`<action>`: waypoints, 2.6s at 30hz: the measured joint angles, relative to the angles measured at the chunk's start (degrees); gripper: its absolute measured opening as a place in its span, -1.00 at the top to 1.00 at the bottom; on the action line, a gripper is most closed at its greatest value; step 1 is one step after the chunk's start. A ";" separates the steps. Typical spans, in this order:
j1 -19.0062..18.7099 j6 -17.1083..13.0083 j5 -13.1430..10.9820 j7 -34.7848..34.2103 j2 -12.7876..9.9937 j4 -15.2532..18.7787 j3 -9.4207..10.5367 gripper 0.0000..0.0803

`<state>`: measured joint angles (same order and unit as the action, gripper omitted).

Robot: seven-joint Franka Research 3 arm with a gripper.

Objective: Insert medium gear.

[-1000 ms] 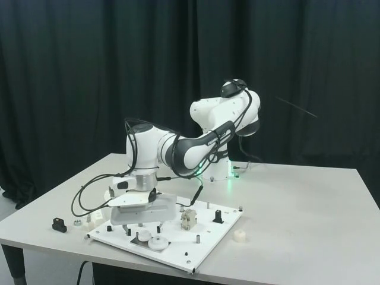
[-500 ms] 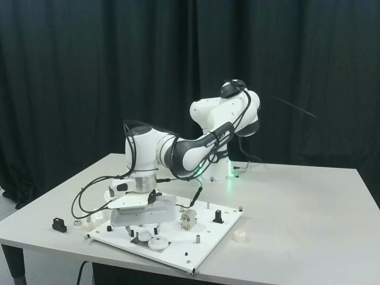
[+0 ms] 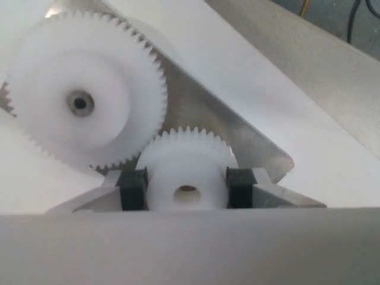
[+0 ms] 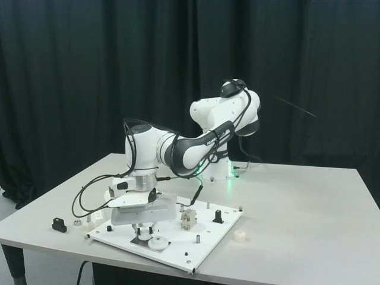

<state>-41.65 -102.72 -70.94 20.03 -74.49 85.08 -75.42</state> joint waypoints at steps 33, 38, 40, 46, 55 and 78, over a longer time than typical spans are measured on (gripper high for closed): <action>0.43 -0.41 -0.06 0.81 -0.04 -0.22 0.64 0.31; 0.44 -0.37 -0.06 4.87 -0.04 -0.22 0.64 0.31; 0.44 -0.36 -0.06 7.10 -0.04 -0.22 0.64 0.31; 0.46 -0.38 -0.06 12.37 -0.04 -0.23 0.65 0.31; 0.48 -0.48 -0.06 23.51 -0.05 -0.23 0.70 0.31; 0.42 -0.47 -0.06 16.98 -0.03 -0.15 0.66 0.31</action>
<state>-41.23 -103.19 -71.00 37.01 -74.52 84.92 -74.77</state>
